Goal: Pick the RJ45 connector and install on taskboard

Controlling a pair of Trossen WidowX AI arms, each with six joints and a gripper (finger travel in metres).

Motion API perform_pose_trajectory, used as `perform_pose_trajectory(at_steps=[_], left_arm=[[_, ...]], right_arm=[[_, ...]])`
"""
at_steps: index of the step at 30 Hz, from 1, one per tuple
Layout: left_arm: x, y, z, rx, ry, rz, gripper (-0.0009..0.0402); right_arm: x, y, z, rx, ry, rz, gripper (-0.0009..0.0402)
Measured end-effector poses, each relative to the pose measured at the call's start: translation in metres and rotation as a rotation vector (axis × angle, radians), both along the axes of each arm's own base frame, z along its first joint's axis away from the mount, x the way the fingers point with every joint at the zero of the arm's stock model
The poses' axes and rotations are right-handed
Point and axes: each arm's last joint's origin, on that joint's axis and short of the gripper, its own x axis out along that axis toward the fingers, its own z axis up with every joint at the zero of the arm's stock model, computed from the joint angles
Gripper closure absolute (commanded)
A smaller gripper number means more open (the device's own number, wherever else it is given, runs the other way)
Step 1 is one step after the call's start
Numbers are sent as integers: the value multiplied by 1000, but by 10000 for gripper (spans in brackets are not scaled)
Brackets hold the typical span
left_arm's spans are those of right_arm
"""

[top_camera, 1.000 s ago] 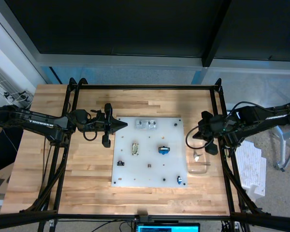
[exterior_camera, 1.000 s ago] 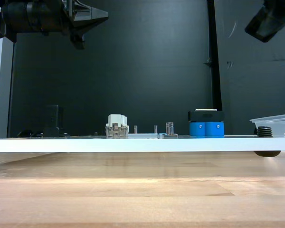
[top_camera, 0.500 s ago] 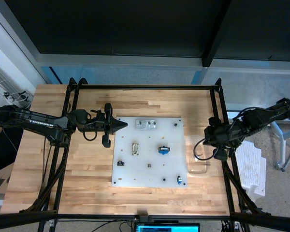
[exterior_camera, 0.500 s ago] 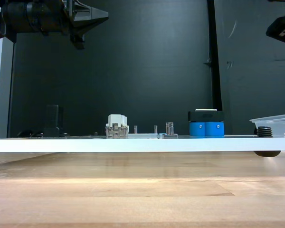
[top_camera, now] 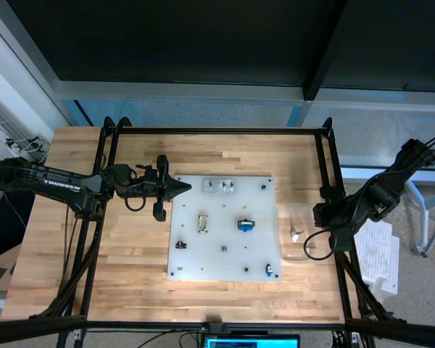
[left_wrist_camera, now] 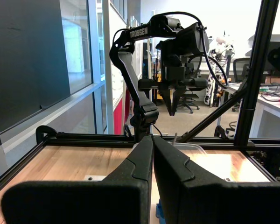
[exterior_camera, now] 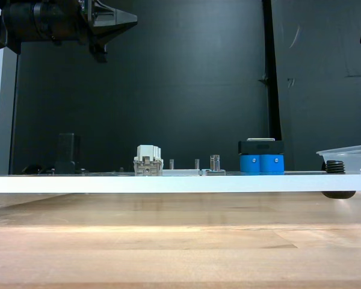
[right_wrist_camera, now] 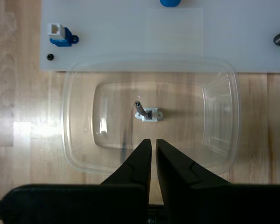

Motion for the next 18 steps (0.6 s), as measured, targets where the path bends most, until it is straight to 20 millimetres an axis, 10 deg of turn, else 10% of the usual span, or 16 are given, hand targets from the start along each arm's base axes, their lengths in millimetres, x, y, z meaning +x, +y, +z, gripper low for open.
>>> perform_pose_trajectory(at_steps=[18], left_arm=[[0,0,0,0,0,0,393]], right_arm=[[11,10,-27,-66,54,-5,207]])
